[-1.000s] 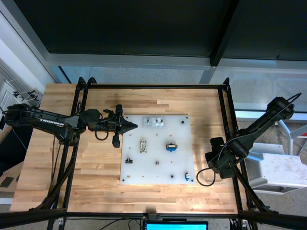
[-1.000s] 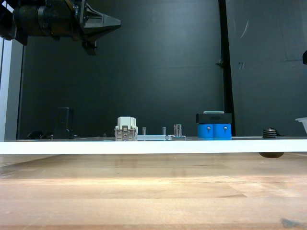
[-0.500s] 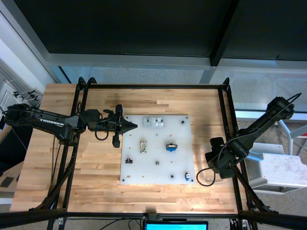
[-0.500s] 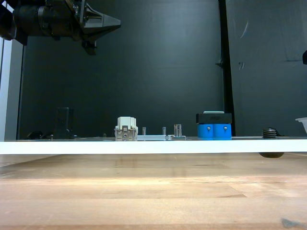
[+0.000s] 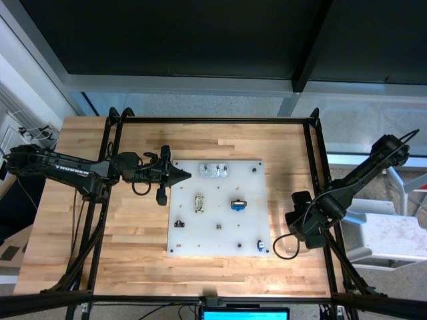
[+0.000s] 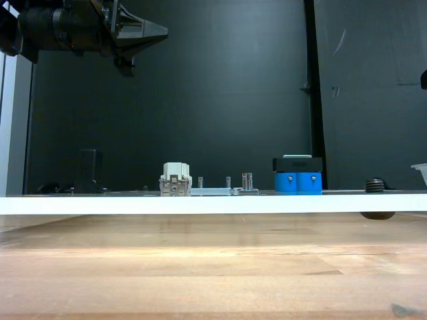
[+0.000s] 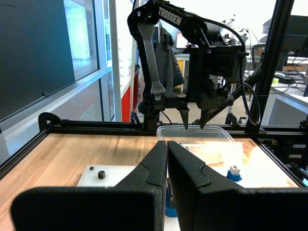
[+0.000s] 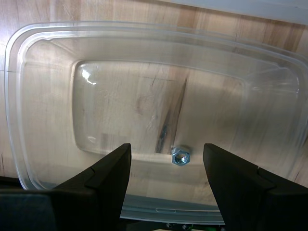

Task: Unfasten the M12 fastener and place in the container

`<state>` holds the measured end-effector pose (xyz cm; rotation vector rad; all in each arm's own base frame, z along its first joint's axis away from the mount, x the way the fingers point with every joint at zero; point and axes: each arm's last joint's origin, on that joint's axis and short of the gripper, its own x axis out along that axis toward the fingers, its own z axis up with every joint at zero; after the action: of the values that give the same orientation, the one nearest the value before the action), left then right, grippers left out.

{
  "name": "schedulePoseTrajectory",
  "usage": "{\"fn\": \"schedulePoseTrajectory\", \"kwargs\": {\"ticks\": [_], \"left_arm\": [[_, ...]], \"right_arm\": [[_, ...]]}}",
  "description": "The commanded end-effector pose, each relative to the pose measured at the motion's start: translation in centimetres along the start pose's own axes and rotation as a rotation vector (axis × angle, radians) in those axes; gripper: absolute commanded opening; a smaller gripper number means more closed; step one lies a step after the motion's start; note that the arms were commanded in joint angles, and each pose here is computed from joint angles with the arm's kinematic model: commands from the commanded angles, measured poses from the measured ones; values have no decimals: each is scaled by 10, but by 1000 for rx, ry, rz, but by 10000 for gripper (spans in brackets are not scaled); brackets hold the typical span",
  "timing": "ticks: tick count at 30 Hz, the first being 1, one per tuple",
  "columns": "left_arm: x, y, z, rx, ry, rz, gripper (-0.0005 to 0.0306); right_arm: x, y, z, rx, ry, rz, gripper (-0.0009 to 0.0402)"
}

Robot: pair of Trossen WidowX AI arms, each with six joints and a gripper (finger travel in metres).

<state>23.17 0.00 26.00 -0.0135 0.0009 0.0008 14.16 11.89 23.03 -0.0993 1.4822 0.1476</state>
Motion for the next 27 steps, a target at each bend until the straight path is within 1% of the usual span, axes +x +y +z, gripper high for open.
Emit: {"fn": "schedulePoseTrajectory", "kwargs": {"ticks": [1, 8, 27], "left_arm": [[0, 0, 0, 0, 0, 0, 0], [0, 0, 0, 0, 0, 0, 0], [0, 0, 0, 0, 0, 0, 0]], "right_arm": [[0, 0, 0, 0, -3, 2, 208], [0, 1, 1, 0, -14, 8, 208], [0, 1, 1, 0, -15, 9, 208]]}}
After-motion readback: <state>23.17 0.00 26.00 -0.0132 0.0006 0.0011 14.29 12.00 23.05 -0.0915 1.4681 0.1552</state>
